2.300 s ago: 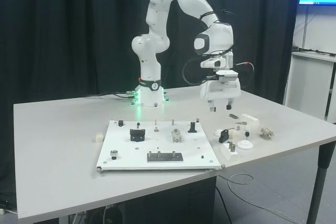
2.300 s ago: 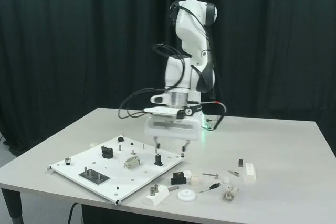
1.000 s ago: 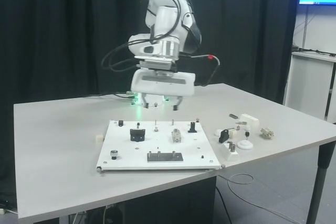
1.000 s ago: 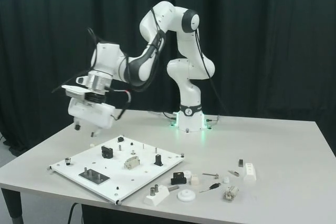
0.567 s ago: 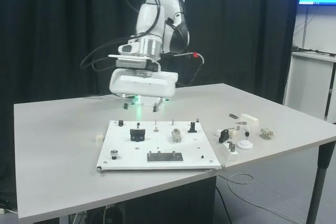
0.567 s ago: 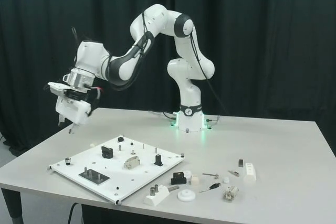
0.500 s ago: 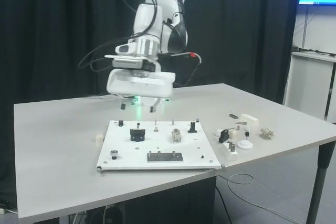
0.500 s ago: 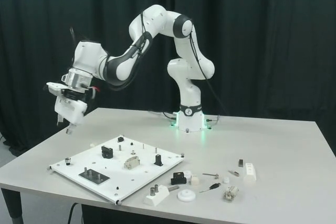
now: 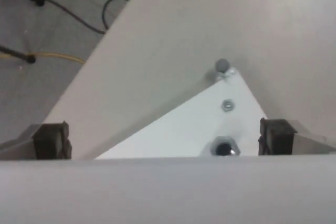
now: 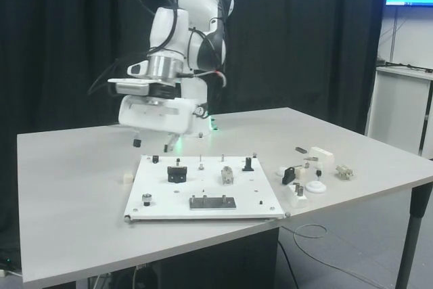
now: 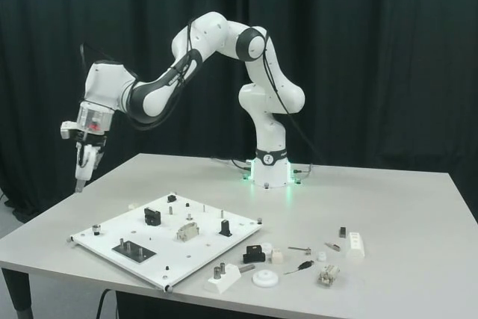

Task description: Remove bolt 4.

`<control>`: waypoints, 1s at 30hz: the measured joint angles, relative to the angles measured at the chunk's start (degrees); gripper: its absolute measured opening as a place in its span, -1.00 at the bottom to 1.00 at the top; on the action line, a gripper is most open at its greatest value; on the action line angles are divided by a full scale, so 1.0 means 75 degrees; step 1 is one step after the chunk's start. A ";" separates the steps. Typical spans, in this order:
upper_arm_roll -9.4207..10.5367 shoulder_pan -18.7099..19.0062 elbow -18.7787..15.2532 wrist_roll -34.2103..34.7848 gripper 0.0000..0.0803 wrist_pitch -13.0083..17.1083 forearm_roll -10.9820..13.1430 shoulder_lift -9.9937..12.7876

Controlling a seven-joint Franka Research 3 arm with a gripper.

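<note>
Hand swings over to the board's corner

Your hand (image 10: 152,145), fingers spread wide and empty, has crossed from the loose parts to above the white board (image 10: 203,197); bolt 4 (image 9: 224,149), likely that corner one, sits still seated, so descent comes next.

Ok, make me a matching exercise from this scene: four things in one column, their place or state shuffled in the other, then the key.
Things:
A. gripper
B. white board
C. white disc
D. green light

Places or states:
1. at the foot of the arm
2. loose on the table, beside the board
3. in the air, fingers open
4. flat on the grey table, carrying bolts and fixtures

Pairs: A-3, B-4, C-2, D-1
</note>
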 joint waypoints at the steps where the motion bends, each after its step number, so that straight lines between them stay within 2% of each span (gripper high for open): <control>1: -0.0006 -0.0039 0.0046 0.0124 0.99 -0.0066 0.0000 0.0033; 13: -0.0210 -0.0214 0.0294 0.1449 0.99 -0.0865 0.0087 0.0186; 20: -0.0301 -0.0232 0.0308 0.2069 0.99 -0.1359 0.0536 0.0192; 25: -0.0334 -0.0252 0.0364 0.2170 0.99 -0.1641 0.0820 0.0232; 30: -0.0341 -0.0280 0.0546 0.2170 0.99 -0.1892 0.0921 0.0373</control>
